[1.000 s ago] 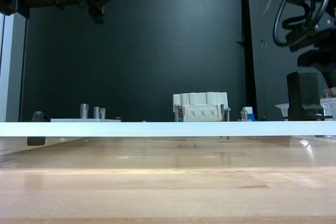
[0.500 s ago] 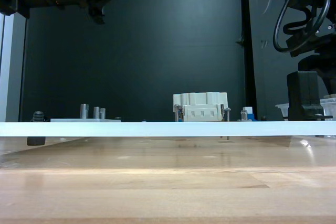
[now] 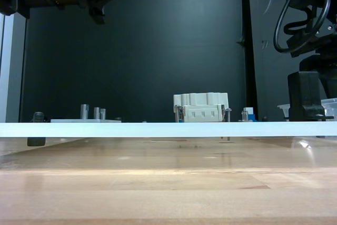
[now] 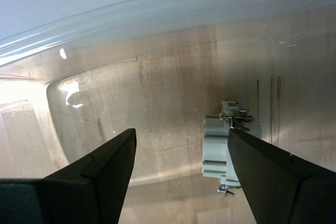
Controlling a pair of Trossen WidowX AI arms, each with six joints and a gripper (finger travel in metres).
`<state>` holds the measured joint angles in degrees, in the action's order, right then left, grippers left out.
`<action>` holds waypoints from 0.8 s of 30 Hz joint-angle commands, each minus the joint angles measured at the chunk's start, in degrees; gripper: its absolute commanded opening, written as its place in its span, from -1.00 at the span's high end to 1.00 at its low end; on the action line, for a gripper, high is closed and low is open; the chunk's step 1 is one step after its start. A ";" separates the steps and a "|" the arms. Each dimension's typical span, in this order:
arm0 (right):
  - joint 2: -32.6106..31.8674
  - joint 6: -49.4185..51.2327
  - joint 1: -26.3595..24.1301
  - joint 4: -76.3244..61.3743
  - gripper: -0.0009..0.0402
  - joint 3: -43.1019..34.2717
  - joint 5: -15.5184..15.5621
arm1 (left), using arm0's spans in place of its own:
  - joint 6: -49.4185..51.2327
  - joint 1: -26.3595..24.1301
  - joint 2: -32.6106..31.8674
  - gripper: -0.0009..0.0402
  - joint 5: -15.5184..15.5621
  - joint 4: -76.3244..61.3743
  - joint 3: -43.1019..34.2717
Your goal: Remove the HAN10E connector from the taskboard and place in the container
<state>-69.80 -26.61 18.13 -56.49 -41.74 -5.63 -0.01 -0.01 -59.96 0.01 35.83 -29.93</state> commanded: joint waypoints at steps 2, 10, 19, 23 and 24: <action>0.63 0.70 -0.31 -2.64 -0.26 -3.65 -0.57 | 0.00 0.00 -0.02 0.96 0.00 0.00 -0.02; 5.31 7.78 -5.57 2.62 -0.03 -9.99 -2.34 | 0.00 0.00 -0.02 0.96 -0.02 0.00 -0.02; 11.10 18.32 -11.41 31.74 0.54 -7.23 -2.34 | 0.00 0.00 -0.02 0.96 0.00 0.02 -0.02; 12.52 19.96 -14.32 46.95 0.80 -3.26 -2.23 | 0.00 0.02 -0.02 0.96 -0.02 0.00 -0.02; 12.74 20.17 -15.02 50.95 0.87 -2.01 -1.95 | 0.00 0.00 -0.02 0.96 0.00 -0.02 -0.02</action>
<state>-57.34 -6.70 3.95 -10.33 -45.23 -7.94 -0.01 -0.01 -59.96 0.01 35.86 -29.93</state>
